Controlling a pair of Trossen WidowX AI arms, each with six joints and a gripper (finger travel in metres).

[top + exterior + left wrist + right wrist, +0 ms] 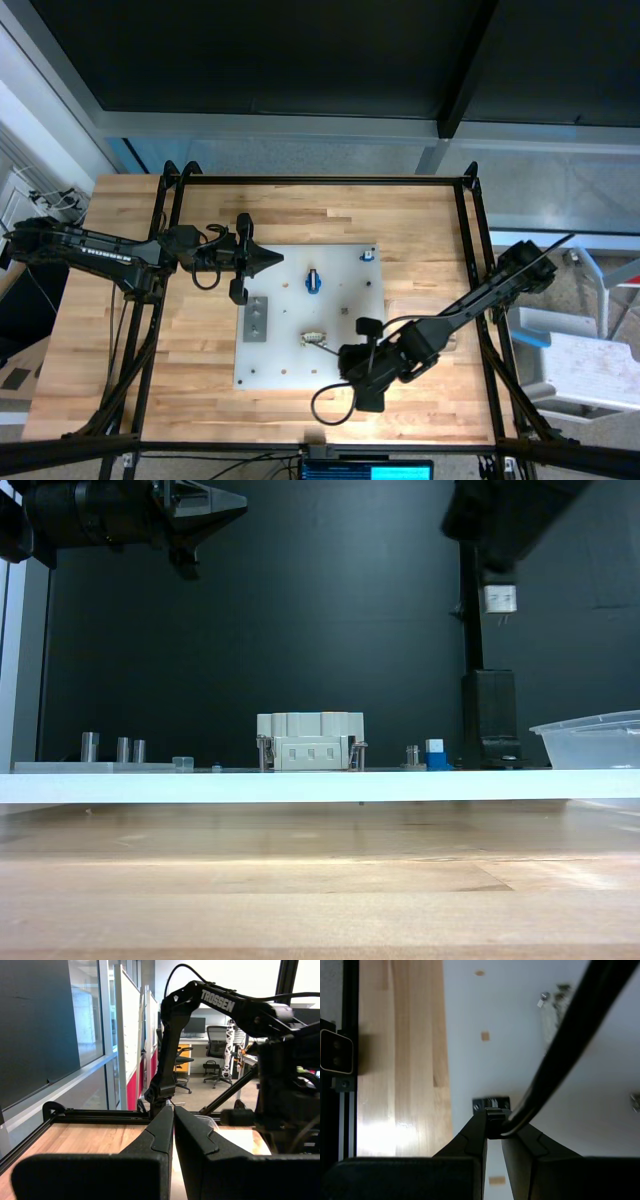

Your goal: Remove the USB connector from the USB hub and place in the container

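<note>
My right gripper [493,1125] points straight down over the white board's near edge and is shut on the small black plug of the USB connector [496,1116]. Its thin black cable [555,1055] runs up and away from the fingers. Directly under the plug sits the tiny black USB hub [490,1104]; I cannot tell whether the plug is seated in it. In the low view the right gripper [490,756] reaches down to the board, with the clear container [590,740] just to its right. My left gripper [275,258] hovers high over the board's left side, shut and holding nothing.
On the white board [290,362] stand a grey metal block with holes [257,320], a blue plug [313,281] and a beige-grey multi-pin connector [314,340]. A black frame rail [320,180] rings the wooden table.
</note>
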